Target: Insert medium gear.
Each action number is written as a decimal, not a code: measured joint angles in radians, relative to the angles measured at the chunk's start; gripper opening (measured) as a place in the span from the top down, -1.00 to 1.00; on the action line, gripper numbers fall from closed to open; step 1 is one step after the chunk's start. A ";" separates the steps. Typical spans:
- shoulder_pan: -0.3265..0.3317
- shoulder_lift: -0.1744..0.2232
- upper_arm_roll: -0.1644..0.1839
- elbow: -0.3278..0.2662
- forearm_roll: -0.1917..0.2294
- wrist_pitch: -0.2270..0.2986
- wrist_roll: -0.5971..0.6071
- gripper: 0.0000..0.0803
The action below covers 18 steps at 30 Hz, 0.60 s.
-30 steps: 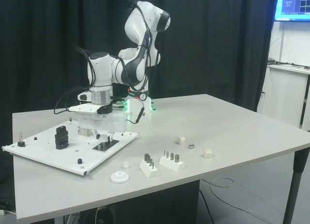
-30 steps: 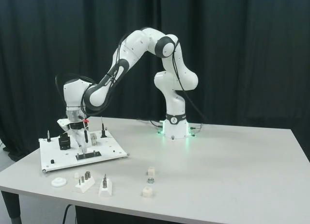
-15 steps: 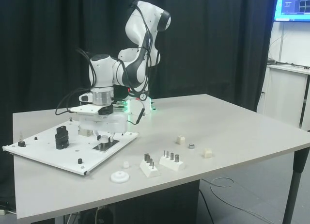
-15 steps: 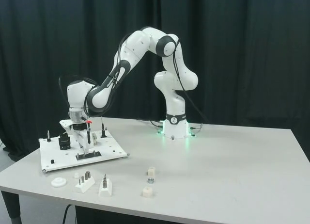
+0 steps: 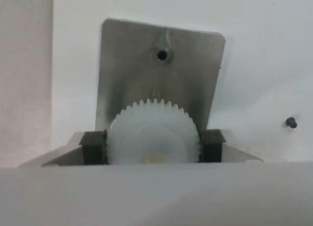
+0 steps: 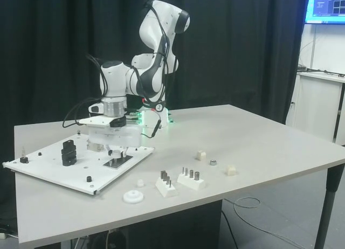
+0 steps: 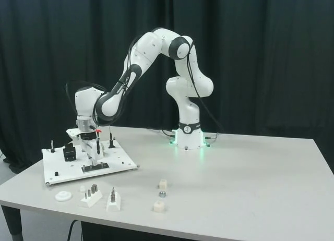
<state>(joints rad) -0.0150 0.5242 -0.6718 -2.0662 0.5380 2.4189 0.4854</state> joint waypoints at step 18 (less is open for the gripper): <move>0.001 0.001 0.007 -0.011 0.001 0.043 -0.001 0.01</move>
